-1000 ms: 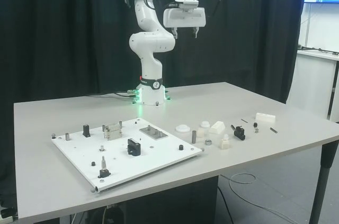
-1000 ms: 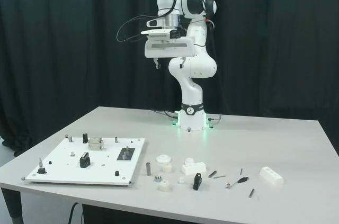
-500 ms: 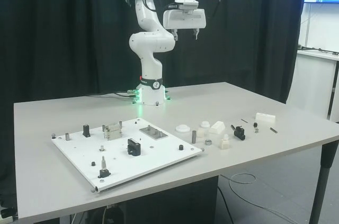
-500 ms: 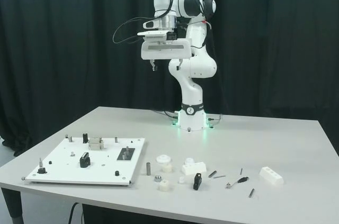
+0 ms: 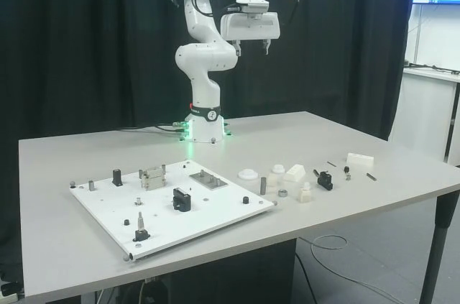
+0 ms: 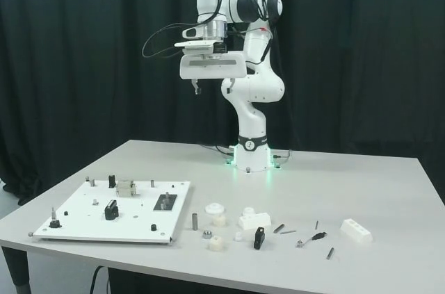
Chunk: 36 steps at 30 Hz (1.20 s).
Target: Remove square peg 4.
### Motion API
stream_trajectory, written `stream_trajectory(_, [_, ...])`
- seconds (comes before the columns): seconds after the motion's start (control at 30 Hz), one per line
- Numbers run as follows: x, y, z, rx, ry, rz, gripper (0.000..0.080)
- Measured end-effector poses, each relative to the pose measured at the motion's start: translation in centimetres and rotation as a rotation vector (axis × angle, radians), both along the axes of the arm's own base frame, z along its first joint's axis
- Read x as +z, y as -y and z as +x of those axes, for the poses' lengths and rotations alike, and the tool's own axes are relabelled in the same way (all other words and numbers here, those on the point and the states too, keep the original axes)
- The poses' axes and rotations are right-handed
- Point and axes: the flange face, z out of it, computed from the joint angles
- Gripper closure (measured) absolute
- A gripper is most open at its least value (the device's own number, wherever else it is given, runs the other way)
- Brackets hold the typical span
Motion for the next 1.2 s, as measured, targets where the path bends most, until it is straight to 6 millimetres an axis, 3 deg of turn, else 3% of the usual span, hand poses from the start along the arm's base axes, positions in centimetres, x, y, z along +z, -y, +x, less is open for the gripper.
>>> stream_trajectory(0.67, [0.5, 2.3, 2.6, 0.045, 0.007, -0.013, 0.0003])
stream_trajectory(1.2, [0.1, 7.0, 4.6, 0.075, -0.018, -0.058, 0.0003])
